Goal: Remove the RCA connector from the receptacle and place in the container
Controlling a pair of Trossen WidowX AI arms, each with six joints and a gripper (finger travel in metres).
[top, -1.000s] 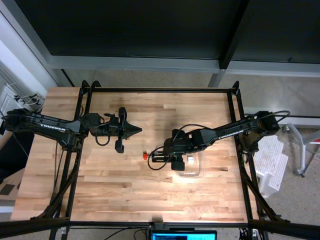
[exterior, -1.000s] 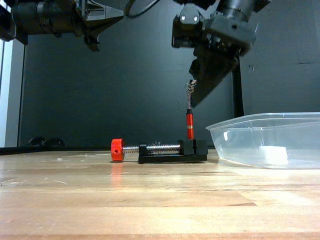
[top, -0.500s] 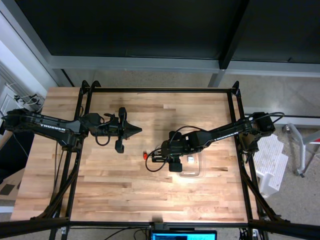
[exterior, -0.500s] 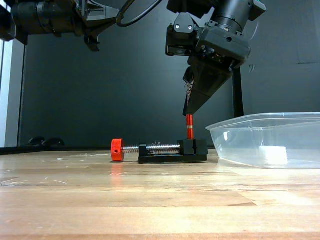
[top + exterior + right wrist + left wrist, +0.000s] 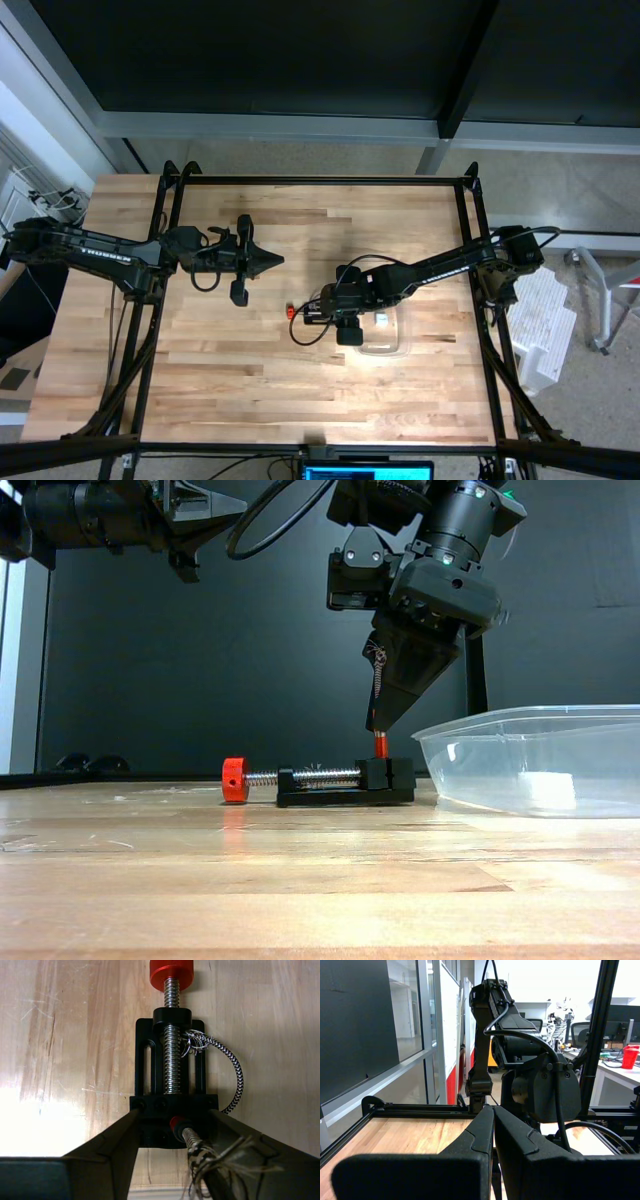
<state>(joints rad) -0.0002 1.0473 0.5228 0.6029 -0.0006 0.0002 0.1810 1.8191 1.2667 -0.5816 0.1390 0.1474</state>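
The right tool (image 5: 376,723) is shown lowered over the receptacle (image 5: 345,780), a black block laid on the bench (image 5: 300,880) with its red knob (image 5: 234,779) turned away from the container (image 5: 530,750). The RCA connector (image 5: 379,744) is seen standing upright in the end of the block nearer the container. Only a short red section is exposed between the block and the tool's tip. In the right wrist view the tool's fingers (image 5: 107,1142) are seen spread, one on either side of the connector's red end, and are not closed upon it. A frayed braided cable (image 5: 232,1075) is looped beside the block's threaded screw (image 5: 172,1060). The container is set on the bench just beside the receptacle, and a small white piece (image 5: 545,788) is seen lying inside it. The left tool (image 5: 278,260) is held high above the bench, well apart from the receptacle, with its fingers pressed together.
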